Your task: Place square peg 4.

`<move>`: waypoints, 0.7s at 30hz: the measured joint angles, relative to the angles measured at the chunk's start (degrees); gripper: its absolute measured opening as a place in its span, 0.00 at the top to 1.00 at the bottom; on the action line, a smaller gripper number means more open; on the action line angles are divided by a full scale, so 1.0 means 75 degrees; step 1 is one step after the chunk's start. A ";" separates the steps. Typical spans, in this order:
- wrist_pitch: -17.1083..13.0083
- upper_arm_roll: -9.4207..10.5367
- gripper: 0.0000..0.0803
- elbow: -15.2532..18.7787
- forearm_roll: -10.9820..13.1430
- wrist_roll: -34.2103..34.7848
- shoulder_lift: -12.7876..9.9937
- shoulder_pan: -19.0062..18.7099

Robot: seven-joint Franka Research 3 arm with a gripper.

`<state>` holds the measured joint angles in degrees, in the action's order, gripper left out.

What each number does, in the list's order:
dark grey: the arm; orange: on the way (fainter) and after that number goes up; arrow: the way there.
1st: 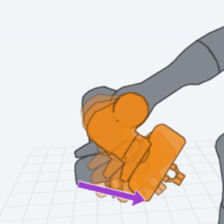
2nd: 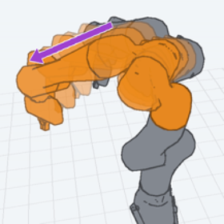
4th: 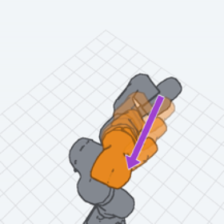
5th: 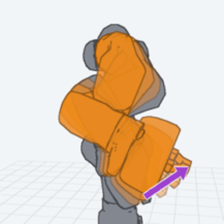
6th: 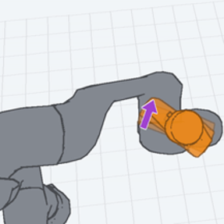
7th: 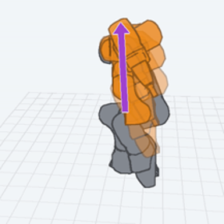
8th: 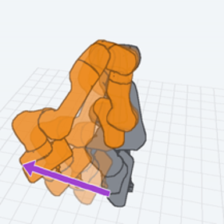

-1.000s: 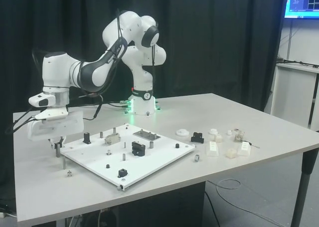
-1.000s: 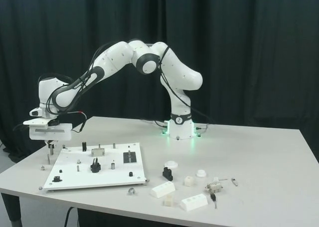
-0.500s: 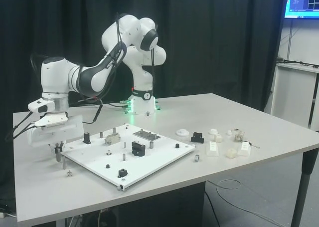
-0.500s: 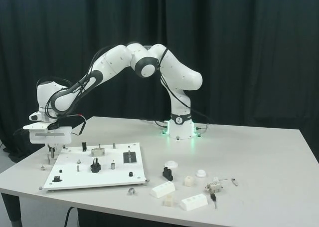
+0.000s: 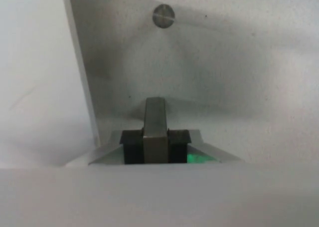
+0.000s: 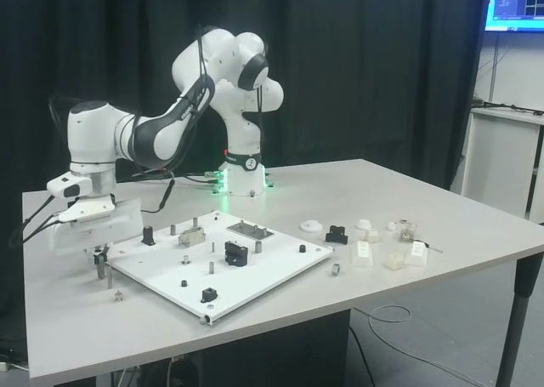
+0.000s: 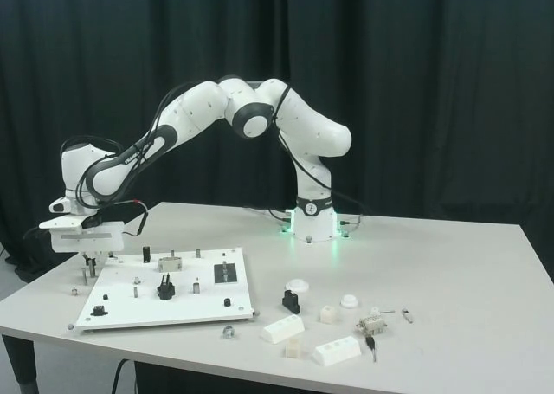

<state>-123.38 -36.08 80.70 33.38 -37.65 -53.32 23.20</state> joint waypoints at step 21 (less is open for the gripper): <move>0.0309 -0.0068 0.07 -0.0434 -0.0001 0.0047 -0.0048 0.0072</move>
<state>-121.06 -36.59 77.45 33.37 -37.30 -53.68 23.74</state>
